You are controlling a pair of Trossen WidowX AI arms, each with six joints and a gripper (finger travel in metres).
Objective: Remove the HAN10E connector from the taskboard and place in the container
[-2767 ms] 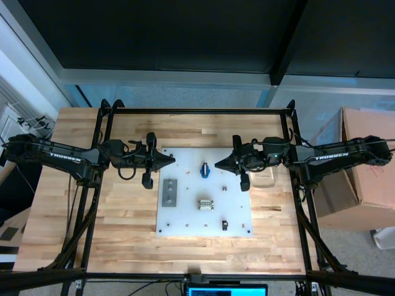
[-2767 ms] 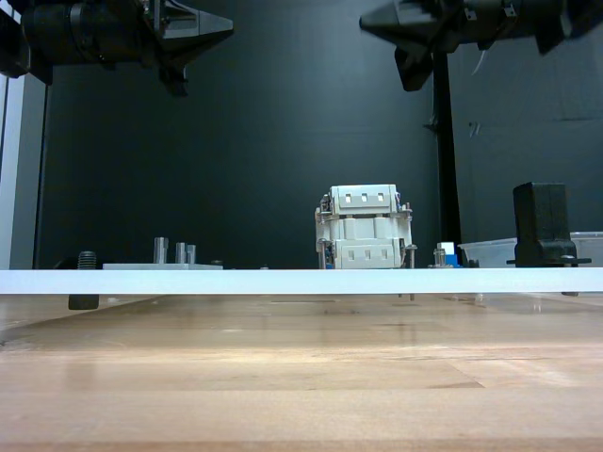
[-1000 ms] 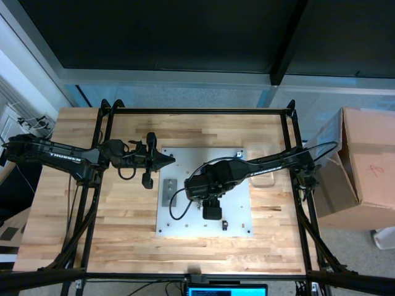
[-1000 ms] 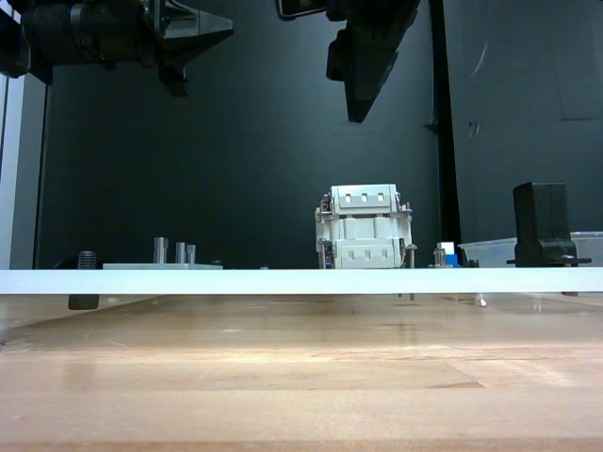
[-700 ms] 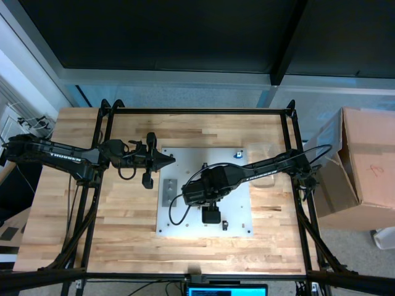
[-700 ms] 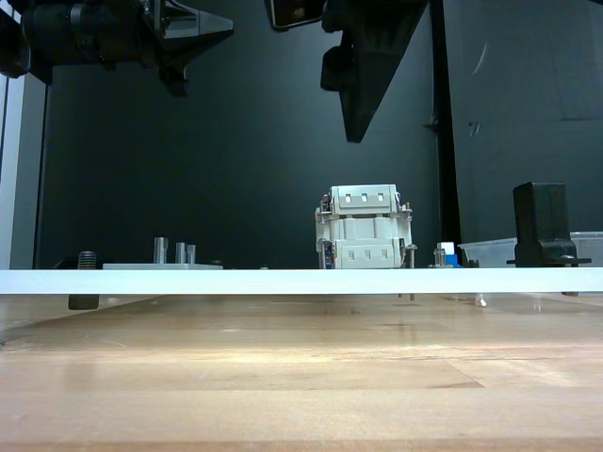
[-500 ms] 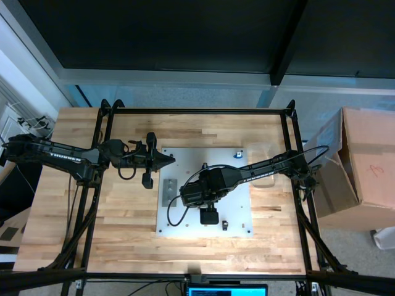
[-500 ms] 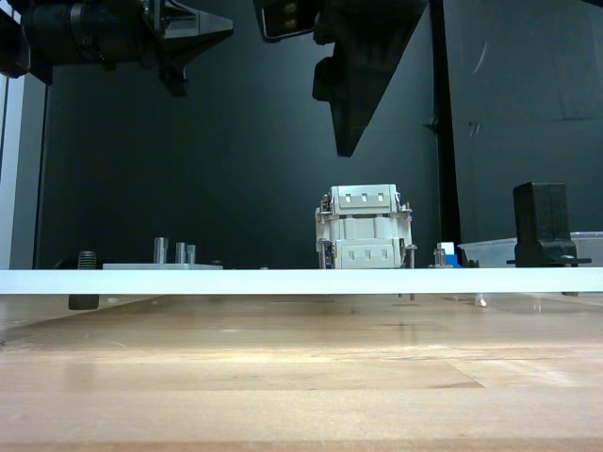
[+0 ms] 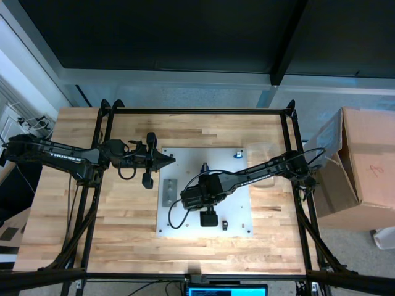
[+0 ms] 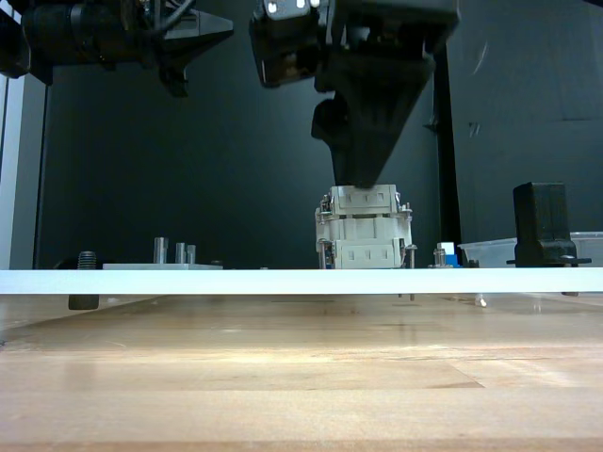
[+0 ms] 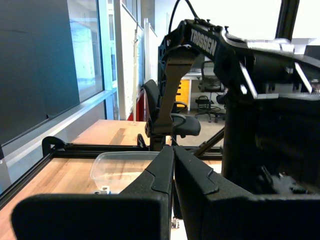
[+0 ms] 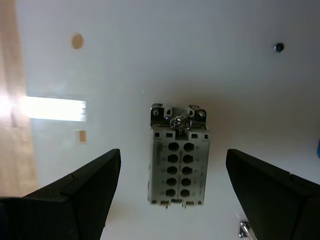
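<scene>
Right gripper [image 12: 173, 152] hung just above the HAN10E connector [image 10: 365, 235], jaws wide open either side of it, gripping nothing. Connector sat upright, fully in its seat on the white taskboard [image 9: 179, 228]. Left gripper [image 9: 170, 159] was raised near the board's far-left corner, fingers closed, empty. Nothing done yet: grasp, pull-out & drop into the clear container [image 9: 262, 168] all remained.

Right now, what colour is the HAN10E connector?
Light grey; the HAN10E connector shows best in right wrist view.
</scene>
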